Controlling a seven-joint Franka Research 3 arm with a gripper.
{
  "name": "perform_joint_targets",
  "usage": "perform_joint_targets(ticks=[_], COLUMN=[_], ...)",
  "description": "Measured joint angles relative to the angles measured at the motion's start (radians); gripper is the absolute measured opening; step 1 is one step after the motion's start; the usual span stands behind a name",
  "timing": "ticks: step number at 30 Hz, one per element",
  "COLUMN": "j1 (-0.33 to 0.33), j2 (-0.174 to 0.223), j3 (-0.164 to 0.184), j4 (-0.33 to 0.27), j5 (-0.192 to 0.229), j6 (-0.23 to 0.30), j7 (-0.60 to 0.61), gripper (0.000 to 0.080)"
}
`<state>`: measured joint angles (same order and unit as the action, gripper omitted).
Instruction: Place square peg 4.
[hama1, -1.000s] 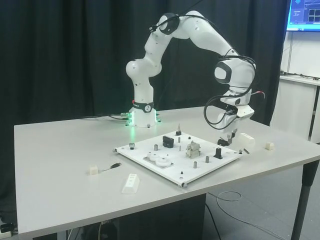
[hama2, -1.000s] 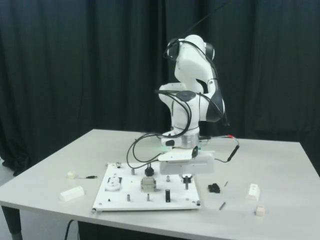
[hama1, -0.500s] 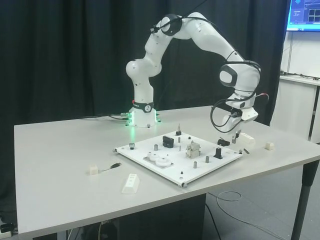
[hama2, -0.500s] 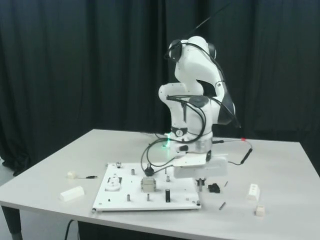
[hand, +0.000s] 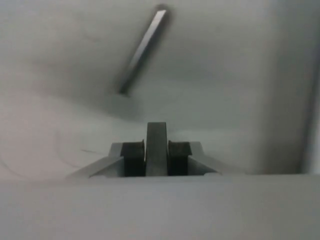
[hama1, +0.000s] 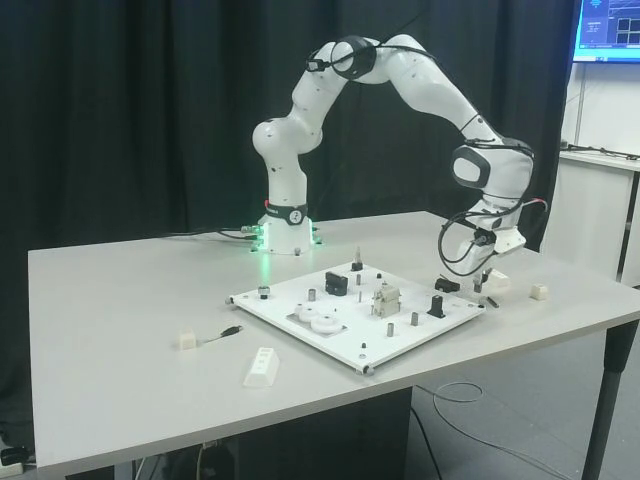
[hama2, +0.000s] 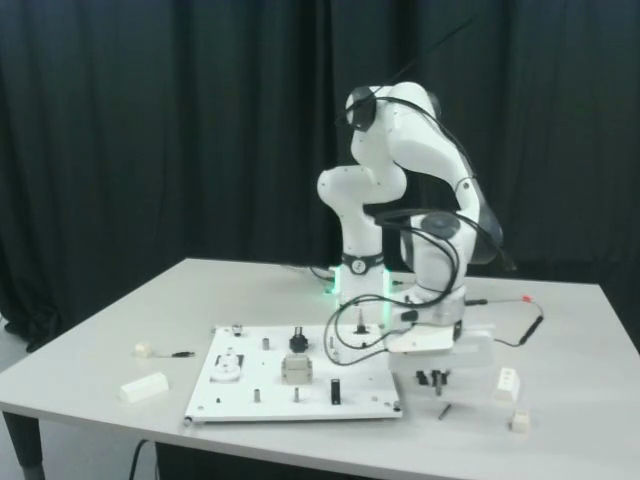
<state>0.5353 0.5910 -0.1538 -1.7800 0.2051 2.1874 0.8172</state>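
The gripper has its jaws clenched on a thin grey square peg, hanging over the grey table near a loose pin

A black curtain is hanging behind the grey table and is filling the rear of both room views. A monitor is glowing at upper right above a white cabinet; cables are lying on the grey floor.
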Motion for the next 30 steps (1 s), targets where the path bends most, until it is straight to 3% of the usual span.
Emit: perform_joint_targets(ticks=[8,15,30], j1=[0.047,0.074,0.081], j2=[0.023,0.024,0.023], j3=[0.008,0.008,0.007], j4=[0.0,0.002,0.005], j5=[-0.005,-0.035,-0.047], j6=[0.025,0.027,0.027], j7=[0.065,0.116,0.13], gripper=[0.0096,0.0096,0.0096])
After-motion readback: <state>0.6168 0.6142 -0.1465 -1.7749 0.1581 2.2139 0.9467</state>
